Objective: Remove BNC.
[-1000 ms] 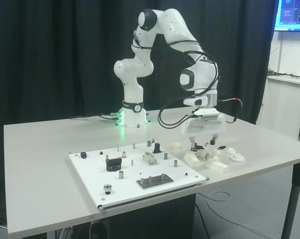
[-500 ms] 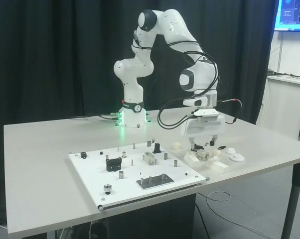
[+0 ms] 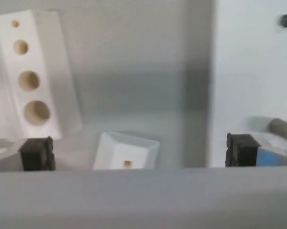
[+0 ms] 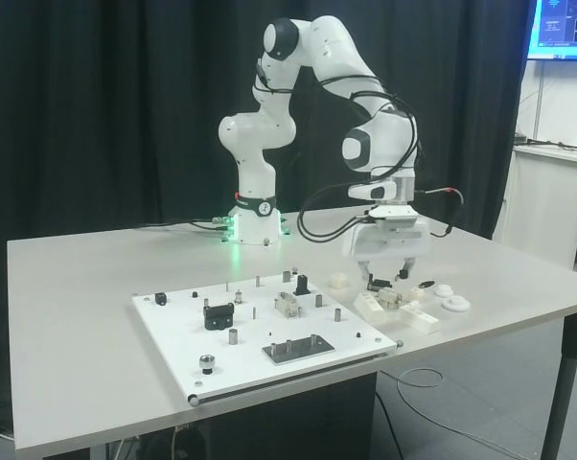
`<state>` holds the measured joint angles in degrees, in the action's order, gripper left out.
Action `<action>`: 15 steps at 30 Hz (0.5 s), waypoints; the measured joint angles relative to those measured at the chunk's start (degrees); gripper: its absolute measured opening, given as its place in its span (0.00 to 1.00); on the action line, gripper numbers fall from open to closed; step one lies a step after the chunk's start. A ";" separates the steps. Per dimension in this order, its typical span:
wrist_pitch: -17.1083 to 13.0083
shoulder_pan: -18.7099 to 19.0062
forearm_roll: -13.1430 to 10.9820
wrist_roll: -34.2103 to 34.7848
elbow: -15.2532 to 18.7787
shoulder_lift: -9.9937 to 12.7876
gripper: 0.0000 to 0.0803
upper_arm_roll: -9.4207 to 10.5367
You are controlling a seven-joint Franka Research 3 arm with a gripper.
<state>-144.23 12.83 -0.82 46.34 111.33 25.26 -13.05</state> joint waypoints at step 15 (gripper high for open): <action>7.65 -3.07 2.70 0.00 -4.95 -1.23 1.00 -2.39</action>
